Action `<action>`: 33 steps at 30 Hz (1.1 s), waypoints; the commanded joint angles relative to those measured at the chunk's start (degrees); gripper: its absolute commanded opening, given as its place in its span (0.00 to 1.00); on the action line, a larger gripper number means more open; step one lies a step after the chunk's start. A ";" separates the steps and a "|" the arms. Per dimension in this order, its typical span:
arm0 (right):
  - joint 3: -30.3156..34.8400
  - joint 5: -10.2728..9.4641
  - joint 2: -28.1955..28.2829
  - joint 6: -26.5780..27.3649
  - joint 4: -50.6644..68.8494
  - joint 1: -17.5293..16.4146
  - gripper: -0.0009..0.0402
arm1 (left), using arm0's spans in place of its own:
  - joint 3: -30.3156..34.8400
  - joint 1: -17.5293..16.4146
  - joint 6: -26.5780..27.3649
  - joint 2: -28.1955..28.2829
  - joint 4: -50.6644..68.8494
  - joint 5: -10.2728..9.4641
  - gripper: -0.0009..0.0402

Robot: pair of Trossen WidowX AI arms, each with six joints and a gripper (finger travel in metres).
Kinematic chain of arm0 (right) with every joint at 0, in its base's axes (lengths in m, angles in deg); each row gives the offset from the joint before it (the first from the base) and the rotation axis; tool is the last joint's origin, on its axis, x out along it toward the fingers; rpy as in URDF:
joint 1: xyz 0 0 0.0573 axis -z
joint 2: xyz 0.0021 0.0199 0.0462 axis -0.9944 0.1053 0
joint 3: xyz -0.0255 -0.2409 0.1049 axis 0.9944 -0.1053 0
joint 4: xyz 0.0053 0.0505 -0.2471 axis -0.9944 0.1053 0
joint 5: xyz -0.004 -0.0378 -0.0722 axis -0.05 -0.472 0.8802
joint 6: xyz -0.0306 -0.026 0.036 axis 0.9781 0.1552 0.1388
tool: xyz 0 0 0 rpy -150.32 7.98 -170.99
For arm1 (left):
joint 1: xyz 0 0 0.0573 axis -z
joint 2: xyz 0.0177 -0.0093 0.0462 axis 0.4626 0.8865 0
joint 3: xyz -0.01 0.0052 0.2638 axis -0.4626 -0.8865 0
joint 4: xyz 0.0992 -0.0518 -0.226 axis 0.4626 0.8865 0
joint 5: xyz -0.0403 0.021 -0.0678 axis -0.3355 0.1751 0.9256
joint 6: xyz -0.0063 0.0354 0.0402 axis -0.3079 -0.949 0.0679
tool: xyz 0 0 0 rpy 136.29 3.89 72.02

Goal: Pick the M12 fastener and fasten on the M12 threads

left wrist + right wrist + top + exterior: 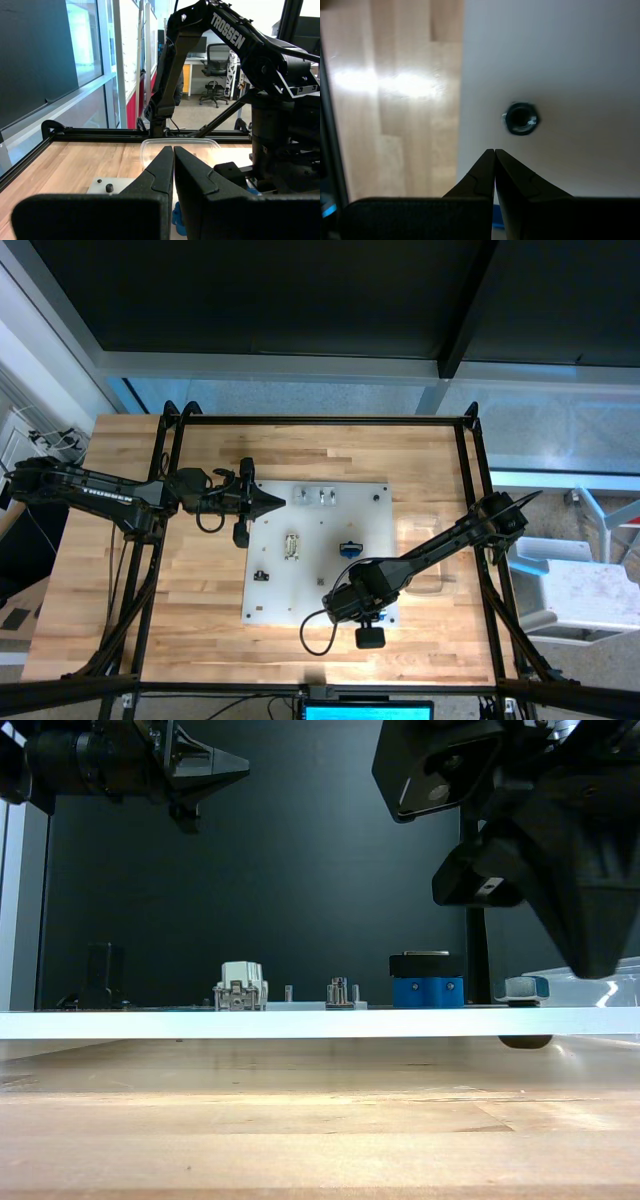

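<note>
We see the M12 fastener (521,118) flat on the white board (570,60), its hole axis upward. The right gripper (494,151) above it and the left gripper (278,503), centre-left in the high view, both have their fingers together, empty.

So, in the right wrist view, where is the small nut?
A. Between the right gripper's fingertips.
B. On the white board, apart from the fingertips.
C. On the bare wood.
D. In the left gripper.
B: the nut sits on the white board, clear of the right gripper, shut empty over the board's near right part; the left gripper, also shut and empty, hangs over the board's far left edge.
</note>
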 commanded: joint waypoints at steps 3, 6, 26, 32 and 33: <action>1.01 6.38 0.02 -0.20 1.55 0.04 0.02 | 0.00 0.00 0.00 0.00 -0.02 0.02 0.02; 1.09 9.53 0.02 -0.76 1.99 0.07 0.02 | 0.00 0.00 0.00 0.00 0.00 0.00 0.02; 1.22 -7.26 0.55 2.23 0.17 0.04 0.02 | 0.00 0.00 0.00 0.00 -0.02 0.00 0.02; 1.22 -6.84 0.24 2.23 1.22 0.04 0.02 | 0.00 -0.02 0.00 0.00 -0.02 0.00 0.02; 1.22 -5.33 0.24 1.68 1.22 0.04 0.02 | 0.00 0.00 0.00 0.00 -0.02 0.00 0.02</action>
